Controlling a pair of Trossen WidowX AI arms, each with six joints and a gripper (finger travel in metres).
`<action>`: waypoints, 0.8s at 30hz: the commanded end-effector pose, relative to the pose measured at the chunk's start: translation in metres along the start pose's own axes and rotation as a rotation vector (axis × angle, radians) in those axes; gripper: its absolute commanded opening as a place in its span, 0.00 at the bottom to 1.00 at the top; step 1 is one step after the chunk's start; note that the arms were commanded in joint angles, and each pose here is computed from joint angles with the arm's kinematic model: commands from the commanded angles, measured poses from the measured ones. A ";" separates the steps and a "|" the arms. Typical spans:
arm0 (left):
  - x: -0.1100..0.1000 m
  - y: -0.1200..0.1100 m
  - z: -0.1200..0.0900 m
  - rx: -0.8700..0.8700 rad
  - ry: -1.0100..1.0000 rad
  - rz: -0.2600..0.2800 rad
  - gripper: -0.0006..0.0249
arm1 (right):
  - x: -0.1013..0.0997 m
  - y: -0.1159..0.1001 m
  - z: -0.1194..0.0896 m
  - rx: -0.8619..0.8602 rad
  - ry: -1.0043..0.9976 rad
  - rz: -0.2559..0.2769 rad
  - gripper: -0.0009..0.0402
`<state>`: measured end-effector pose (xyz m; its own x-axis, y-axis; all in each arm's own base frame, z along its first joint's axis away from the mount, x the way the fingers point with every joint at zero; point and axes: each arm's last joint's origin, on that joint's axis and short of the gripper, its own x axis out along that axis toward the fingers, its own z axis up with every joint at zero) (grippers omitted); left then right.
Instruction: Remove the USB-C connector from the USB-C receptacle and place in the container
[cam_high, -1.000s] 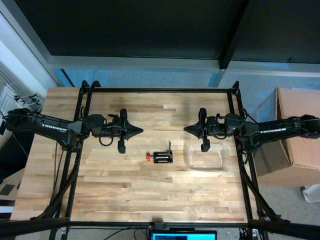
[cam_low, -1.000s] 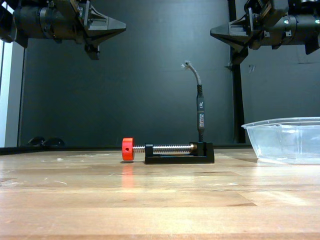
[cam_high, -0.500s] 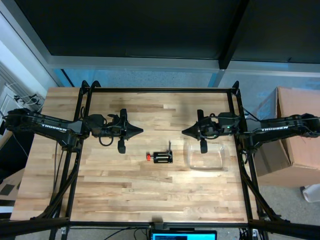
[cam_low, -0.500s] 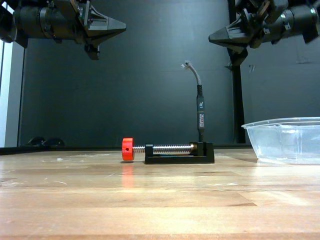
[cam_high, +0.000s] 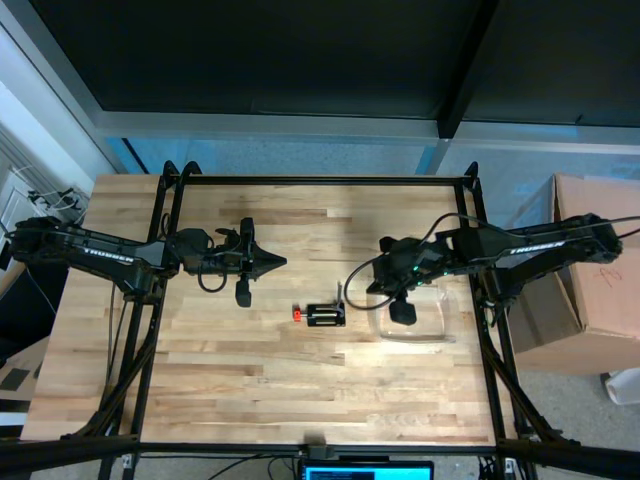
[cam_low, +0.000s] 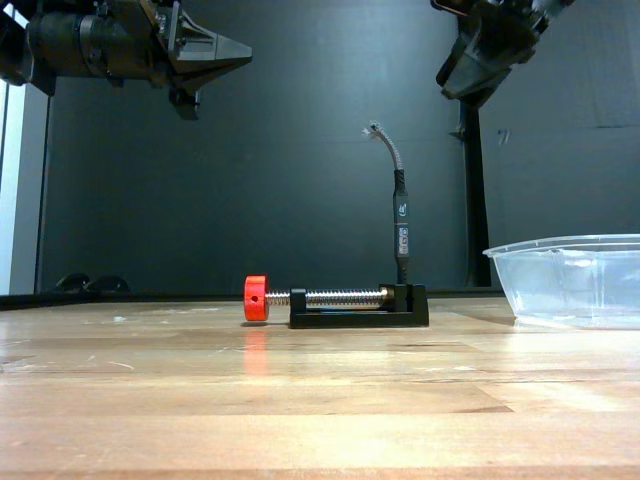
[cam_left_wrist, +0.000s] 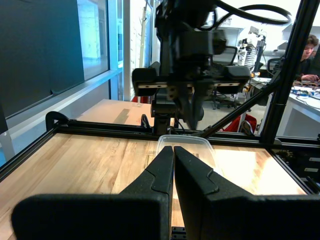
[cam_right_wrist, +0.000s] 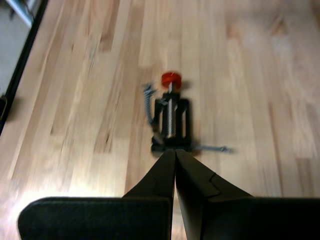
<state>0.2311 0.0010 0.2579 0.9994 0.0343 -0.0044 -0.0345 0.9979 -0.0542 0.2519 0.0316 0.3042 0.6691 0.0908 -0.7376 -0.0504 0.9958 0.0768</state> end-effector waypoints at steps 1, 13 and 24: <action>0.000 0.000 0.000 0.000 0.000 0.001 0.02 | 0.005 0.006 0.011 0.000 0.090 -0.060 0.07; 0.000 0.000 0.000 0.000 0.000 0.000 0.02 | 0.030 0.014 0.039 0.025 0.251 -0.103 0.49; 0.000 0.000 0.000 0.000 0.000 0.000 0.02 | 0.037 0.017 0.044 0.019 0.268 -0.105 0.56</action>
<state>0.2311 0.0010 0.2577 0.9994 0.0347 -0.0048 -0.0349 0.9979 -0.0542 0.3086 0.0505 0.3081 0.4516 -0.0099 -0.8921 0.0263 0.9997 0.0022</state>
